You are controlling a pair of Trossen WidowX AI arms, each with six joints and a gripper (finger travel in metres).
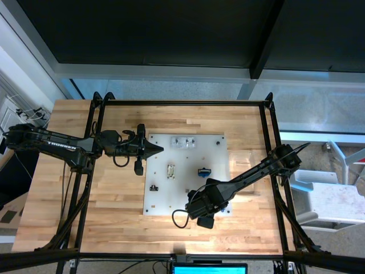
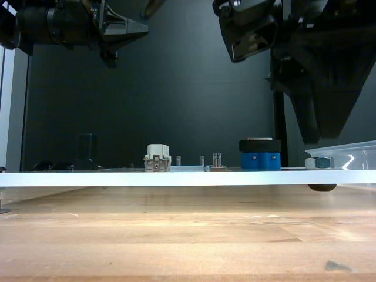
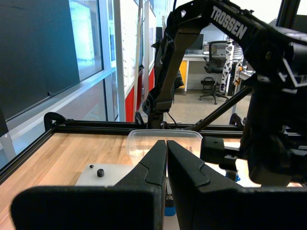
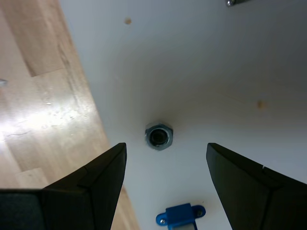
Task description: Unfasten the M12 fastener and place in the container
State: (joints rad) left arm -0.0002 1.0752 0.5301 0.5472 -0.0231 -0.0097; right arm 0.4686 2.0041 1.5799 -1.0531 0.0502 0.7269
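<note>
The M12 fastener (image 4: 159, 136) is a small silver hex nut with a dark centre, sitting on the white board (image 4: 201, 72). In the low view the nut (image 2: 318, 162) stands at board level in front of the clear container (image 2: 352, 154), so it looks to be on its stud. My right gripper (image 4: 166, 148) hovers above it, open, with the nut between and beyond the fingertips and not touched. From above, the right gripper (image 1: 204, 210) hides the nut. The container (image 1: 248, 164) lies beside the board's right edge. My left gripper (image 1: 155, 149) is shut, empty, above the board's far left edge.
A blue-and-black part (image 1: 203, 171) sits mid-board just beyond the right gripper. A grey connector (image 1: 170, 171) stands left of it. A small black post (image 1: 218, 143) marks the board's far right corner. Black frame rails (image 1: 182, 103) ring the table.
</note>
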